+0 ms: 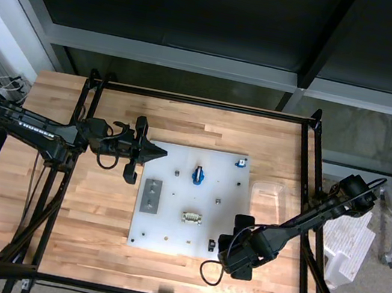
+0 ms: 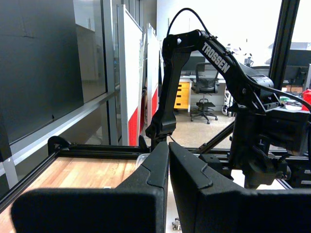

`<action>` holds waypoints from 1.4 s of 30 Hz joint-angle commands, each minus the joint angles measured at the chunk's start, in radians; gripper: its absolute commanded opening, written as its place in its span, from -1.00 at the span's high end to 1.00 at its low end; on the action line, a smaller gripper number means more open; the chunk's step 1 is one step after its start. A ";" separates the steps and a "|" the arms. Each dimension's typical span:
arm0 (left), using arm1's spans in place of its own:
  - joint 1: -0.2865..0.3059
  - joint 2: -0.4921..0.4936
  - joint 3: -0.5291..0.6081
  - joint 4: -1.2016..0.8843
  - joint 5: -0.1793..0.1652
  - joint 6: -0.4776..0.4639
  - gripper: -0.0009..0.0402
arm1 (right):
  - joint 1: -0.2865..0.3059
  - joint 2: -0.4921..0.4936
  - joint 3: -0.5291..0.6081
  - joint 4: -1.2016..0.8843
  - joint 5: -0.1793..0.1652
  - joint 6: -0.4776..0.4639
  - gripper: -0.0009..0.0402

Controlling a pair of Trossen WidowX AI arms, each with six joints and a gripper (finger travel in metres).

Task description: Remove the 16mm bar from the taskboard and place in the container

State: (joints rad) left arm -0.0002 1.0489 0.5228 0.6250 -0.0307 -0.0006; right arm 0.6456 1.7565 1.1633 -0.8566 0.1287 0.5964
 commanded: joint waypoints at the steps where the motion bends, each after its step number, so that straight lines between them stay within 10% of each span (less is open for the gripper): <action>1: 0.000 0.000 0.000 0.000 0.000 0.000 0.96 | 0.001 0.000 0.000 0.002 0.002 -0.001 0.23; 19: 0.000 0.000 0.000 0.000 0.000 0.000 0.96 | 0.002 -0.043 0.000 -0.014 0.001 -0.002 0.96; 42: 0.000 0.000 0.000 0.000 0.000 0.000 0.96 | -0.011 -0.209 0.028 -0.083 0.001 -0.002 0.96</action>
State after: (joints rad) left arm -0.0002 1.0489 0.5224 0.6250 -0.0303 -0.0006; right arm 0.6369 1.5547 1.1870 -0.9421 0.1349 0.5938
